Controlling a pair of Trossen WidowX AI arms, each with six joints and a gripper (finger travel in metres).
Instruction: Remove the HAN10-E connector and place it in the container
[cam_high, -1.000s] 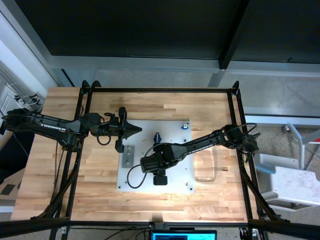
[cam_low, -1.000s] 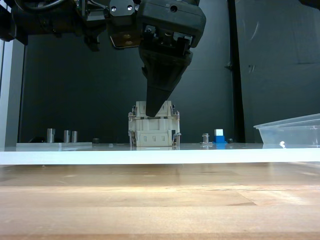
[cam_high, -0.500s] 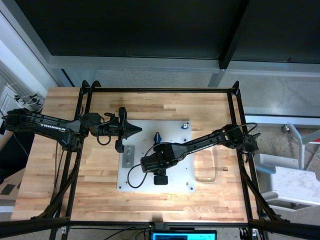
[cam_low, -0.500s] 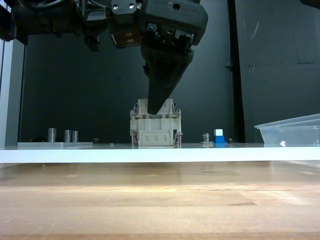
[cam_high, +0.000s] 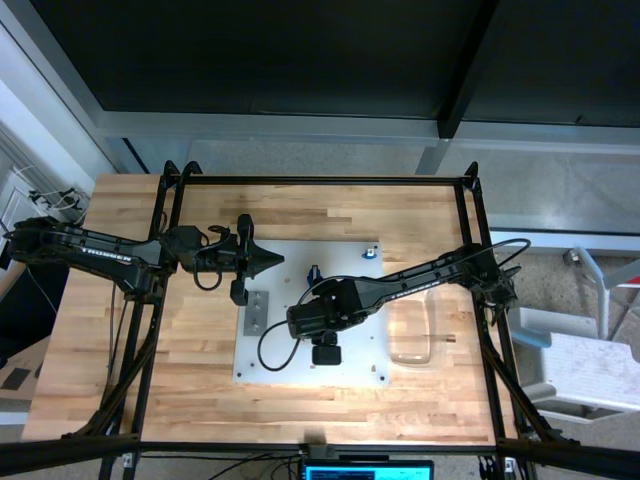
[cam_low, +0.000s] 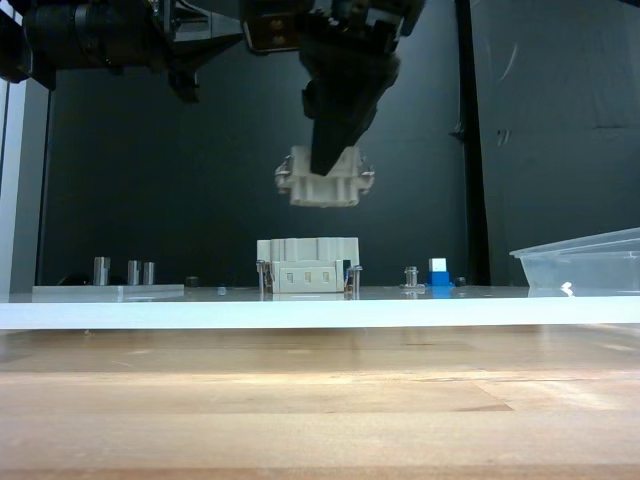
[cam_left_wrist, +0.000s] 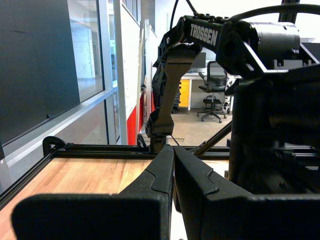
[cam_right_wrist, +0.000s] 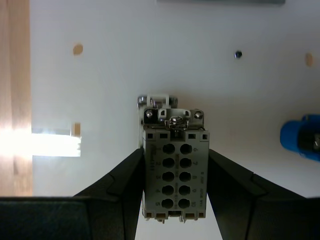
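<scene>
1. My right hand (cam_low: 335, 165) is grasping the plug (cam_low: 322, 187) by its two long sides. The plug hangs in the air above its grey base (cam_low: 307, 272) on the white board (cam_high: 360, 365), well apart from it. It looks slightly tilted in the low view, so I judge that a quick swing might let it twist or slip out.
2. The tray (cam_low: 585, 262) sits to the right, off the board on the bench (cam_high: 190, 380). If I travel too low, the plug could clip the tray's rim or the small blue clip (cam_low: 438, 270) on the way.
3. Letting go too high could bounce the plug out of the shallow tray. Letting go early would land it on the board.
4. My left hand (cam_high: 262, 260) is clenched on nothing at the board's far left edge. It is off the path, so I see little risk of a clash.
</scene>
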